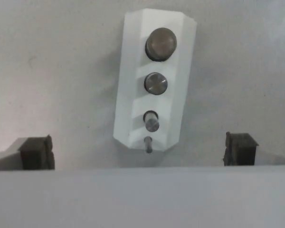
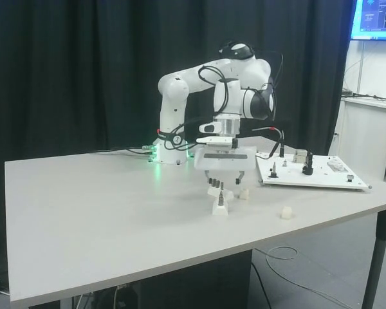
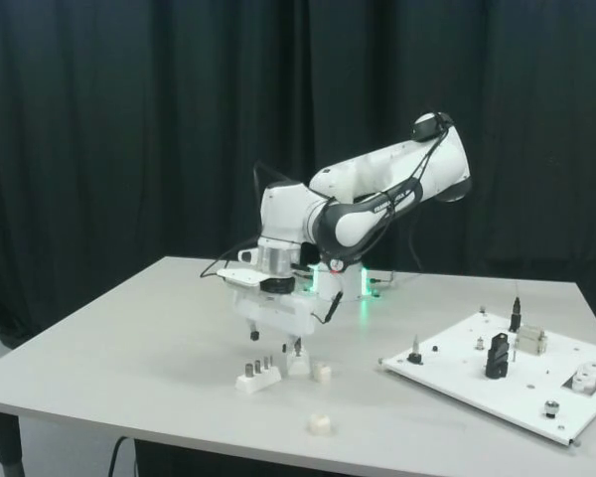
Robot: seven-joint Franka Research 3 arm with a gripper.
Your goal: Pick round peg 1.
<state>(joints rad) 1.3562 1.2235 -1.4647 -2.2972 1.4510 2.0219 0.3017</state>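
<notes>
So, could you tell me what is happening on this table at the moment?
The white arm is holding its hand open above a small white peg holder on the grey table. Four round pegs of stepped sizes stand upright in the holder, none gripped yet. The black fingers sit wide apart on either side, clear of it. A white board with parts lies off to one side.

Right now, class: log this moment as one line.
phase: approach | gripper: open, empty, above peg holder | pegs: four, all seated | table: grey
</notes>
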